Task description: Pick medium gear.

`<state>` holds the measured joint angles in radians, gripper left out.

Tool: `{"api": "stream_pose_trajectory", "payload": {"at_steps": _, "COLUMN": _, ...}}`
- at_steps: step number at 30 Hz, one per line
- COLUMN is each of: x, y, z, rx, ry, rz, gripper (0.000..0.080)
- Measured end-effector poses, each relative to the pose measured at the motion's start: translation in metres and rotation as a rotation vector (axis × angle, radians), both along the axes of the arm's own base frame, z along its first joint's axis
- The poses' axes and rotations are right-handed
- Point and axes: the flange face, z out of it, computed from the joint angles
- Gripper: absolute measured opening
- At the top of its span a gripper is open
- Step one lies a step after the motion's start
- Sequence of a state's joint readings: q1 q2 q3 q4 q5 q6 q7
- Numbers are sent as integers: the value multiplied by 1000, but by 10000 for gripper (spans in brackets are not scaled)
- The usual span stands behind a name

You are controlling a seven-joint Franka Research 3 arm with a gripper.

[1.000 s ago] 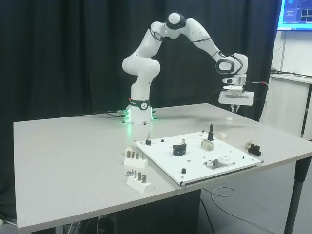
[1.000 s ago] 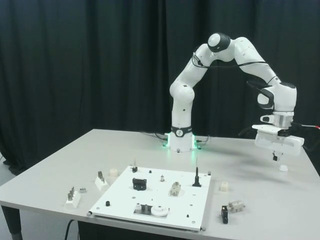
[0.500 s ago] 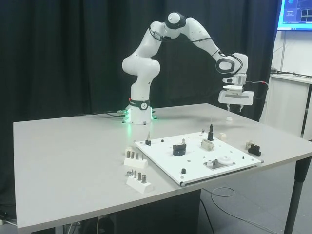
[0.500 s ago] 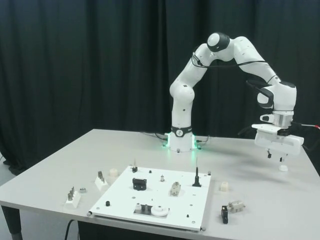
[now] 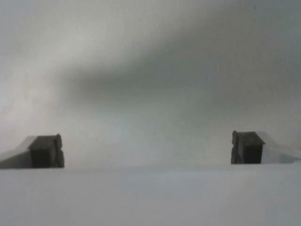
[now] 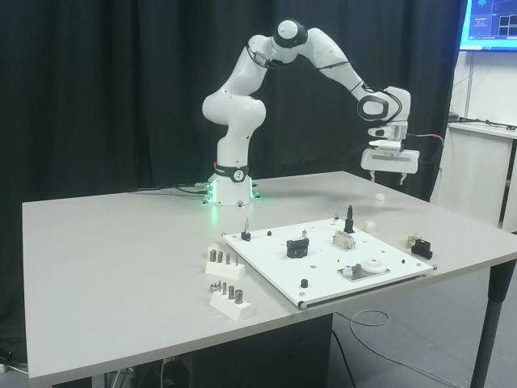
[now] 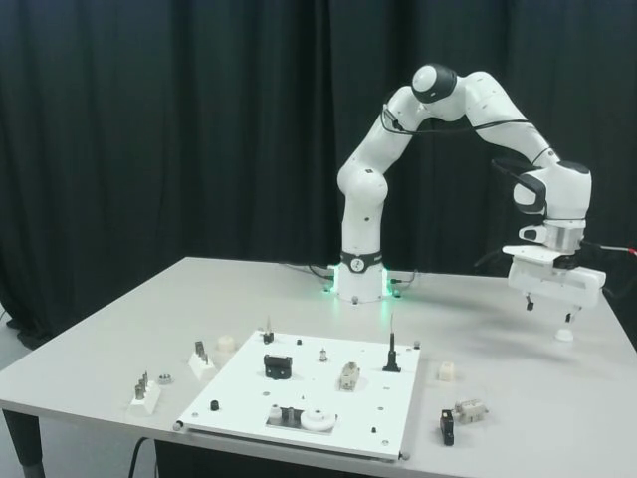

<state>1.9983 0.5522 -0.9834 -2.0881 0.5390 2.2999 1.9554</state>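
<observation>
Clearly the white arm's gripper hangs with fingers spread wide apart, holding nothing, just above the small white round medium gear lying on the grey worktop near its far edge. Better to centre both fingers over it before descending. From the wrist, the gear itself cannot be seen.

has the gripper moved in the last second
Yes. In the second room view the gripper has spread its fingers and now straddles the space above the small white part on the table; its body hardly shifted.
</observation>
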Motion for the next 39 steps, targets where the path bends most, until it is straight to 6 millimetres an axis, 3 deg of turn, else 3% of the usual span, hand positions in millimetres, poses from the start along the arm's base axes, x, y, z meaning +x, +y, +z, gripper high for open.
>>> {"api": "stream_pose_trajectory", "payload": {"at_steps": 24, "x": -52, "y": 28, "z": -13, "rx": 10, "ry": 33, "rz": -31, "gripper": 800}}
{"api": "stream_pose_trajectory", "payload": {"at_steps": 39, "x": -71, "y": 39, "z": -28, "rx": 36, "ry": 17, "rz": -64, "gripper": 800}}
